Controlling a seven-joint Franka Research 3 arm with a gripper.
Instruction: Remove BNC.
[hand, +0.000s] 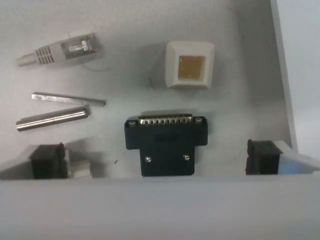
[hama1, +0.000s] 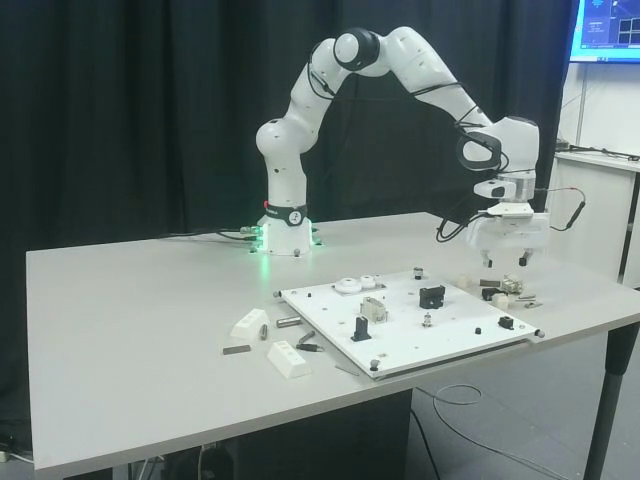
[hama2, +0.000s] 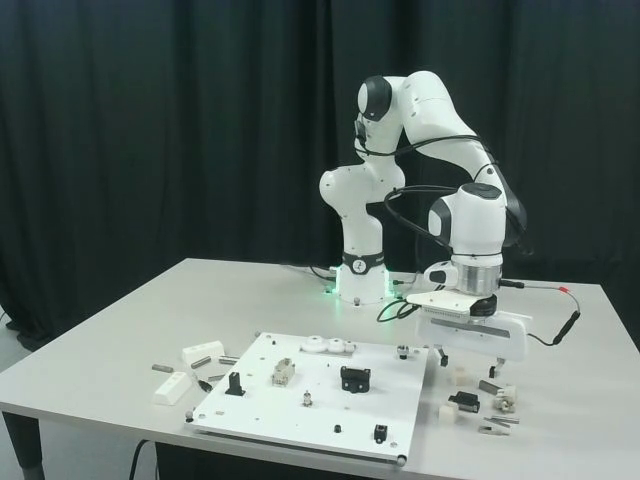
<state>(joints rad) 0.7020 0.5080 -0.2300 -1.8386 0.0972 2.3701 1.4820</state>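
Here, the gripper (hand: 155, 160) is hovering open and empty over loose parts, needing to travel back to the board (hama1: 400, 330).

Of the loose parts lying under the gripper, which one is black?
The wide multi-pin plug with small screws in its shell. The network cable plug is grey, the square cap white, and the two thin bars bare metal.
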